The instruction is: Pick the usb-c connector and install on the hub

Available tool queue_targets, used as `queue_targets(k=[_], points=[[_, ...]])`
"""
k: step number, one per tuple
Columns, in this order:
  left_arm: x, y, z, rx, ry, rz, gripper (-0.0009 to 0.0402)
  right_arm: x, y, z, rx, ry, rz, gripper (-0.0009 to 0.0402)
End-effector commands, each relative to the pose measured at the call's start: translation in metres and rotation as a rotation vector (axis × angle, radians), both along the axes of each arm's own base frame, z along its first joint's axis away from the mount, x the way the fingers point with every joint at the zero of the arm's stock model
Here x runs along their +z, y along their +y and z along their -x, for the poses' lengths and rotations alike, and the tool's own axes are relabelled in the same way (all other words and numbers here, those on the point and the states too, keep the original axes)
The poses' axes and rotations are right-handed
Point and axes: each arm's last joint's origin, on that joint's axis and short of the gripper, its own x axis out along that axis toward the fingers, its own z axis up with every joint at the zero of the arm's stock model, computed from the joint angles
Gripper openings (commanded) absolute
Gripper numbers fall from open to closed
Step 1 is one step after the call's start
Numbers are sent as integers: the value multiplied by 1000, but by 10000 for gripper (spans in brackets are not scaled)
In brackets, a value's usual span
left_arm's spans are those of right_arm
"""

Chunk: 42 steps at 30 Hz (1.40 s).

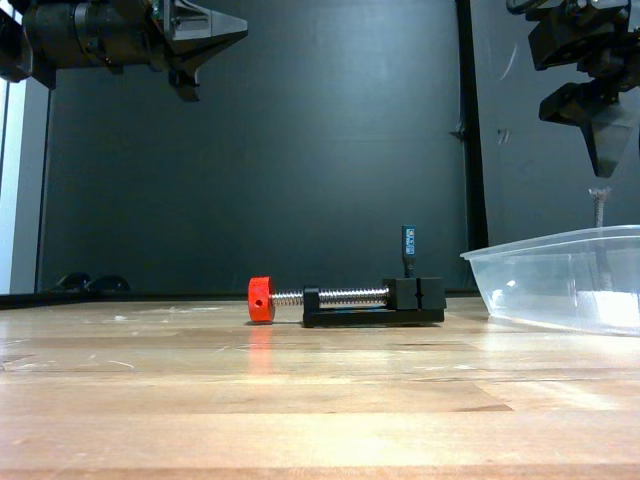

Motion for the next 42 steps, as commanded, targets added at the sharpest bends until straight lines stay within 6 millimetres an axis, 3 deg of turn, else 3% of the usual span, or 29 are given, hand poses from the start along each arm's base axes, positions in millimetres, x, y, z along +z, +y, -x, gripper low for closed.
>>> queue_targets(k=[1,16,42], points=[[0,0,0,0,0,0,0,0,0,0,0,0,0,212],[0,0,0,0,0,0,0,-18,4,-13,-19,-13,15,212],[0,0,0,0,-1,0,0,-74,9,-26,-49,-25,5,212]])
